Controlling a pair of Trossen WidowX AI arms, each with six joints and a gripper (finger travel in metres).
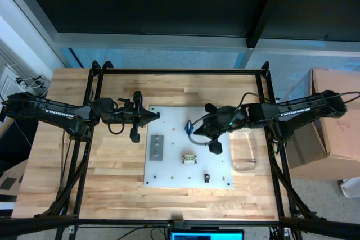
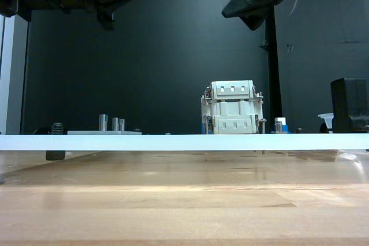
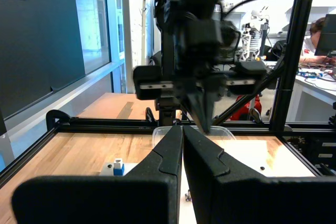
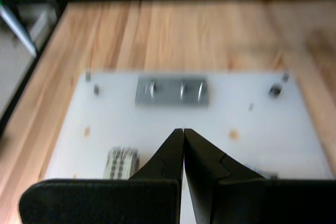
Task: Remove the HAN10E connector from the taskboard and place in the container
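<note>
The beige HAN10E connector (image 1: 190, 158) stands upright in its seat on the white taskboard (image 1: 169, 172), near the middle of the board's front half. In the low view the connector (image 2: 232, 109) is level, with nothing touching it. My right gripper (image 1: 196, 131) hovers shut and empty above the board, behind the connector. In the right wrist view the connector (image 4: 121, 162) lies below and beside the right gripper (image 4: 183, 130). My left gripper (image 1: 155, 115) is shut, empty and high over the board's back left edge; the left wrist view shows that gripper (image 3: 182, 127) pointing at the right arm.
A clear container (image 1: 244, 150) sits on the wood just right of the board. A grey plate with pegs (image 1: 156, 147) is on the board's left side, a blue part (image 1: 189, 126) at the back, a small black part (image 1: 207, 177) near the front.
</note>
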